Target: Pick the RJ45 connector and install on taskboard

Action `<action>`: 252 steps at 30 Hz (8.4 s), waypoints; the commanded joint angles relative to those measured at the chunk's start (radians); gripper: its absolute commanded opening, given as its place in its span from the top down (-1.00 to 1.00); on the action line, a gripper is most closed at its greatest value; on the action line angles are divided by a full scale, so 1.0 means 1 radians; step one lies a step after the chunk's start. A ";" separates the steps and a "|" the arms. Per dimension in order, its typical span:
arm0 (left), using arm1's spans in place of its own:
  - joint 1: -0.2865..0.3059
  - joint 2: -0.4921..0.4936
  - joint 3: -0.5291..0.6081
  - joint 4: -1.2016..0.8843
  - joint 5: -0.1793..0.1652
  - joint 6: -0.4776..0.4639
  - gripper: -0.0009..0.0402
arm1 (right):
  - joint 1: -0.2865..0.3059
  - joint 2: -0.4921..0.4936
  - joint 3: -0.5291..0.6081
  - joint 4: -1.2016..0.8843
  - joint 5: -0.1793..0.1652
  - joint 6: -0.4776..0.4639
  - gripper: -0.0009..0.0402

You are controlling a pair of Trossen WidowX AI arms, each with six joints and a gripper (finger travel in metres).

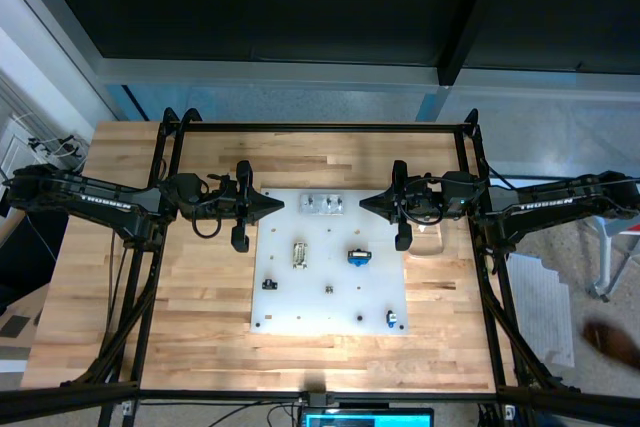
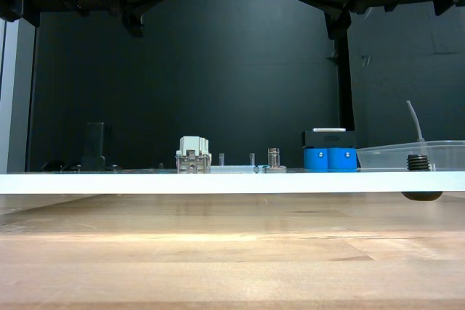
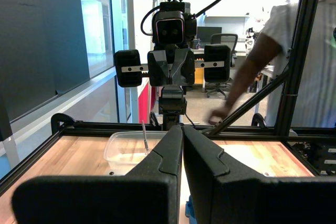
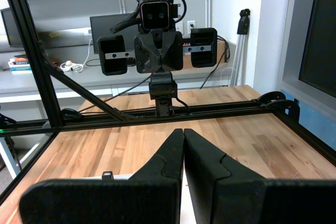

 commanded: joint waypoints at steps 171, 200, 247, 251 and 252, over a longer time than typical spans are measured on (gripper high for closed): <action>0.000 0.000 0.000 0.000 0.000 0.000 0.96 | -0.388 0.118 0.112 -1.358 -0.105 -0.532 0.09; 0.000 0.000 0.000 0.000 0.000 0.000 0.96 | -0.384 0.116 0.143 -1.406 -0.097 -0.532 0.96; 0.000 0.000 0.000 0.000 0.000 0.000 0.96 | -0.214 0.127 0.505 -1.714 -0.103 -0.342 0.96; 0.000 0.000 0.000 0.000 0.000 0.000 0.96 | -0.119 0.144 0.505 -1.701 -0.097 -0.261 0.96; 0.000 0.000 0.000 0.000 0.000 0.000 0.96 | -0.095 0.148 0.505 -1.696 -0.097 -0.237 0.96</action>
